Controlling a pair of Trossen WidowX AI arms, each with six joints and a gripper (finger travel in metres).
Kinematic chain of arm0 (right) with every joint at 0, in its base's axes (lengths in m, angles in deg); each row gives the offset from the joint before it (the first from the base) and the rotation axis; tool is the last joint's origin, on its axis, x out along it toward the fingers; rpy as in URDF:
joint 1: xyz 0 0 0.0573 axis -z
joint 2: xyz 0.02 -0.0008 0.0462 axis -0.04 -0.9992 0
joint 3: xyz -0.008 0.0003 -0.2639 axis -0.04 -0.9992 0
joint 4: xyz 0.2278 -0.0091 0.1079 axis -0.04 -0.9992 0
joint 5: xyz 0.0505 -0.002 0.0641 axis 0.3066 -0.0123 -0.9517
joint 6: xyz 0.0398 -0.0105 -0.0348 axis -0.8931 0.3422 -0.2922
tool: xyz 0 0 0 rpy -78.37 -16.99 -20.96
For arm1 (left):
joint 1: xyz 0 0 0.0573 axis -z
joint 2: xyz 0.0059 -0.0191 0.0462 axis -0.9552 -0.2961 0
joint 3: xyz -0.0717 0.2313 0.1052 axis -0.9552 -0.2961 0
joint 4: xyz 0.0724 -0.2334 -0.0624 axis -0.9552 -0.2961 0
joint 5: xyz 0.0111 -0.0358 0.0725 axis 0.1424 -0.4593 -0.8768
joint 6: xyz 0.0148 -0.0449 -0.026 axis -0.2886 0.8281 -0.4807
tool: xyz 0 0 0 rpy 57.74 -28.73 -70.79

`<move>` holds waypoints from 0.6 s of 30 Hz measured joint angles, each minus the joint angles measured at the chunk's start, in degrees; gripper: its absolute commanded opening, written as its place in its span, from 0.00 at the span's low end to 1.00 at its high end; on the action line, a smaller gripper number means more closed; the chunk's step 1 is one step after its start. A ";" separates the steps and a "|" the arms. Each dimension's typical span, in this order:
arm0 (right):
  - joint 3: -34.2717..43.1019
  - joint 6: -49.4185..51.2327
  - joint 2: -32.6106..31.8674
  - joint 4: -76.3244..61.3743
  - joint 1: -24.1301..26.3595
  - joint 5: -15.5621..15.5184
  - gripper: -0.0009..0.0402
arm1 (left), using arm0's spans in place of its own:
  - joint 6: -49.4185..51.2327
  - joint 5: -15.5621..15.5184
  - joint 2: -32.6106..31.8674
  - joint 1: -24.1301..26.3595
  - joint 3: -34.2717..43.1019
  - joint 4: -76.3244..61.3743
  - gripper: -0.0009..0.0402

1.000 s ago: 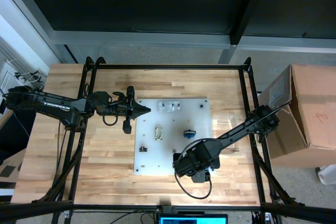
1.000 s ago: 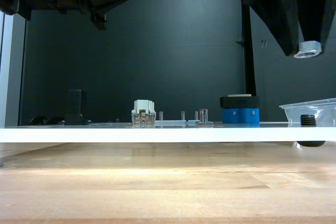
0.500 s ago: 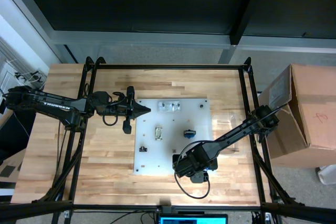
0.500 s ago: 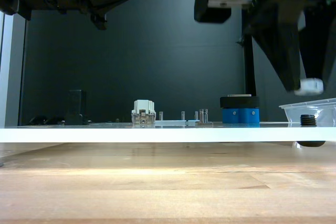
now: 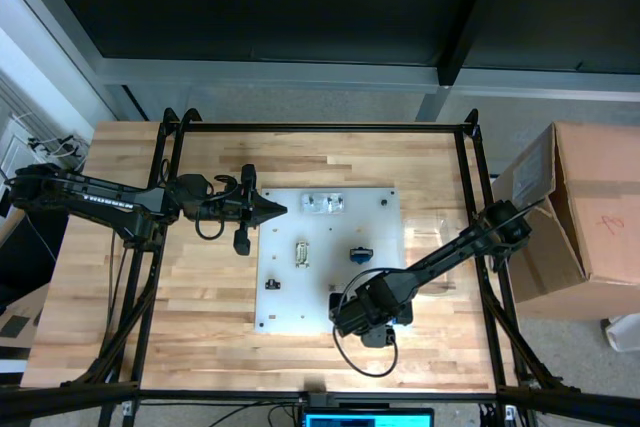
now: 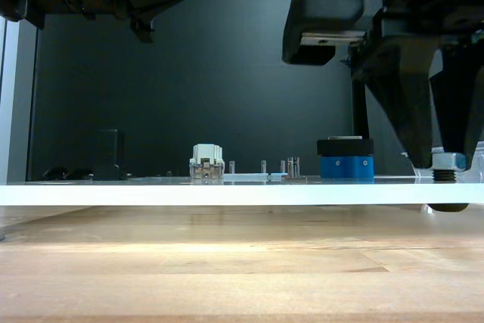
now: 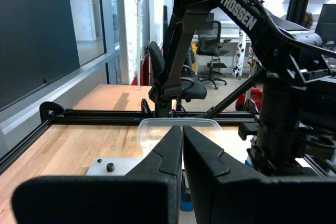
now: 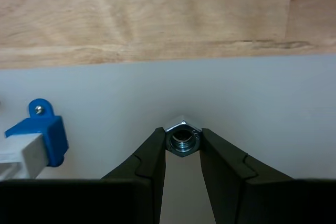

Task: Pick the M12 nut and place it on its threads and fasten

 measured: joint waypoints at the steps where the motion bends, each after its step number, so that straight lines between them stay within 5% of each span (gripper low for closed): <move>1: -0.09 -0.44 0.00 0.04 0.07 0.04 0.02 | 0.02 0.02 0.00 0.00 0.00 0.00 0.02; 14: 0.02 -6.34 -1.14 0.55 0.28 0.04 0.02 | 0.02 0.02 0.00 0.00 0.02 0.00 0.02; 18: 0.11 -17.55 -1.20 0.52 0.26 0.11 0.02 | 0.00 0.02 0.00 0.00 0.02 0.02 0.02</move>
